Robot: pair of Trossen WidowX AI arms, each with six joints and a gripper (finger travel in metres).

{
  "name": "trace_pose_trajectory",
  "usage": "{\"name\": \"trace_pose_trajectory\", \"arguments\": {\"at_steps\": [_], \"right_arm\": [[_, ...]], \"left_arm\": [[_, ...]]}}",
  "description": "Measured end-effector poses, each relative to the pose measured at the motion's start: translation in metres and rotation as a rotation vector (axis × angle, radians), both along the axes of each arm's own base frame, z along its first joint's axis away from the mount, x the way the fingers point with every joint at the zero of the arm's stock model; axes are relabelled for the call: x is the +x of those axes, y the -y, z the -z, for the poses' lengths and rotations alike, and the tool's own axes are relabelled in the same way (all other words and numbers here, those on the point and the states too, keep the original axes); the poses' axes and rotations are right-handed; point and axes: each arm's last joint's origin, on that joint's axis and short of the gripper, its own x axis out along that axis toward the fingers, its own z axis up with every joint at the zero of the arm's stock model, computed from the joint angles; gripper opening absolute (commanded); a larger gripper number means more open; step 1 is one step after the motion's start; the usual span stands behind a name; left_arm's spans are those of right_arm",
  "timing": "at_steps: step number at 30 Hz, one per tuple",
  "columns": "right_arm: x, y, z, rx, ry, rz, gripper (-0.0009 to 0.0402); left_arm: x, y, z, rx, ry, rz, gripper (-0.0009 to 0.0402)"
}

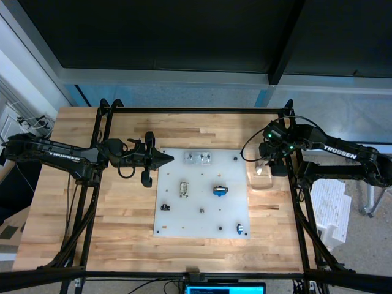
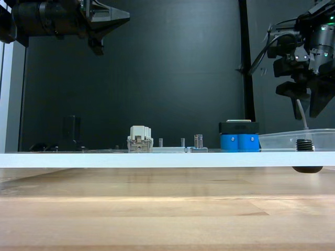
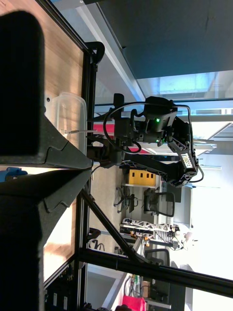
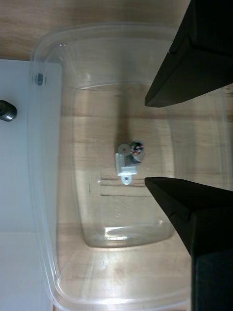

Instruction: Pick the RJ45 connector and install on taskboard

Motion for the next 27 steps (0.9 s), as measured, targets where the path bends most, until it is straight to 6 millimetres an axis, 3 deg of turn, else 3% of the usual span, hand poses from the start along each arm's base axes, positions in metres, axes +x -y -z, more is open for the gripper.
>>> {"name": "trace_pose_trajectory", "arguments": {"at_steps": [27], "right_arm": [[0.005,-0.005,0.027,0.002,0.006,-0.034,0.0199]], "left_arm": [[0.0,0.0,0.0,0.0,0.0,0.0,0.0]]}}
